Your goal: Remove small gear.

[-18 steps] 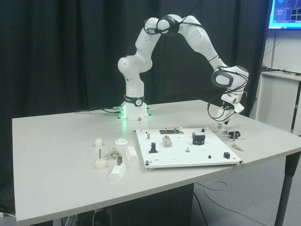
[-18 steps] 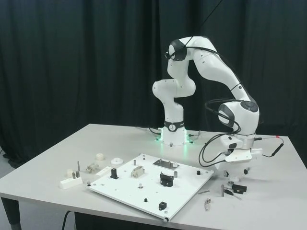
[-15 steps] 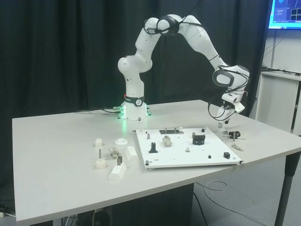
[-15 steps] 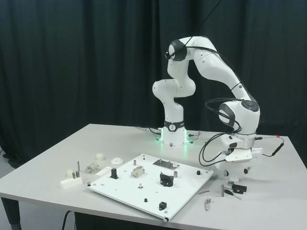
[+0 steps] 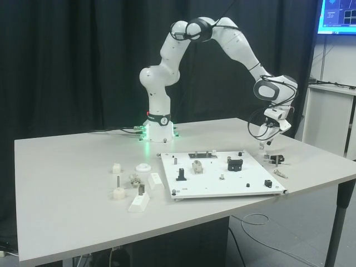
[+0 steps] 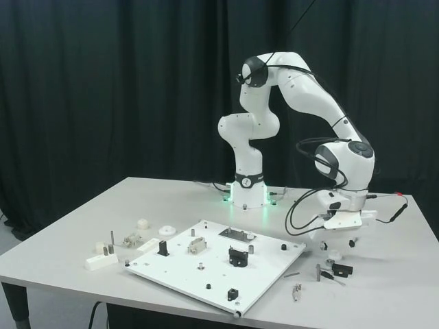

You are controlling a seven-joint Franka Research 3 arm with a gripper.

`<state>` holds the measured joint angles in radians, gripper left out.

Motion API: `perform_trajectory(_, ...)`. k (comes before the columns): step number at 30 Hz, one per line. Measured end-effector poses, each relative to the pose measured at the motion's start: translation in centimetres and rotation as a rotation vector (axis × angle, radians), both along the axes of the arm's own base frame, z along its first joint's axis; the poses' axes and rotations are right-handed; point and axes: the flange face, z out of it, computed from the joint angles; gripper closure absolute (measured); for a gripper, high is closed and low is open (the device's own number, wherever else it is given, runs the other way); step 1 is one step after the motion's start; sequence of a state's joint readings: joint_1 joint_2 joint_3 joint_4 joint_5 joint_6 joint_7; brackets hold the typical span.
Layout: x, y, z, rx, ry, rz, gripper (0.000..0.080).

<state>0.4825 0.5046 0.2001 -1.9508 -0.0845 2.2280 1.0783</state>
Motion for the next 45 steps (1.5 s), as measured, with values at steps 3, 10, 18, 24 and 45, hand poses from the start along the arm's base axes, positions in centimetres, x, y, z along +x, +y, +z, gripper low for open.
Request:
perform_trajectory(3, 0.0, 0.1, 0.0, -0.004, -0.003, 0.002, 0.0003)
perform_trajectory(10, 0.1, 0.1, 0.0, -0.016, -0.010, 0.004, 0.0003)
perform_trajectory(18, 0.5, 0.0, 0.4, -0.033, -0.013, 0.002, 0.0003)
perform_trajectory(24, 0.7, -0.1, 0.5, -0.040, -0.014, 0.003, 0.0003)
perform_trajectory(45, 2.6, -4.3, 2.3, -0.159, 0.053, 0.102, 0.0003)
